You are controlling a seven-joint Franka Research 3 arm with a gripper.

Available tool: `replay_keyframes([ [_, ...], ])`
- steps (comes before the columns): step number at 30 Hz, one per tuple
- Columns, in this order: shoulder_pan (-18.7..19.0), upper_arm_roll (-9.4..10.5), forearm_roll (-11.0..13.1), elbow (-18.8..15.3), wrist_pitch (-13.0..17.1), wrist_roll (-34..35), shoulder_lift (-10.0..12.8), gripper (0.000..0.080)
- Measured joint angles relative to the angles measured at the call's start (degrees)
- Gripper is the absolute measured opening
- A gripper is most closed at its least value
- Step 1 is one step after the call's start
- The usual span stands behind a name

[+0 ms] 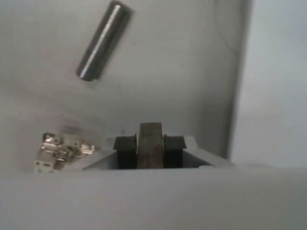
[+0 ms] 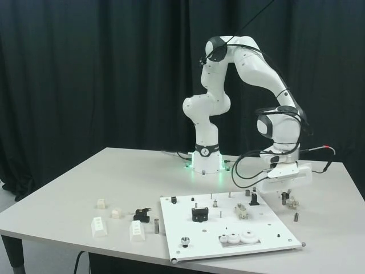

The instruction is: Place square peg 3.

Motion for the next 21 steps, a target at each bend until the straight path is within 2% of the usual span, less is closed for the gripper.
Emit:
replay_keyframes([
  [8,1.38,-0.01,-0.01,0.0,1.58,0.94,1.36,0.0114],
  [21,1.57,0.0,0.0,0.0,4.15,1.46,3.26,0.0114],
])
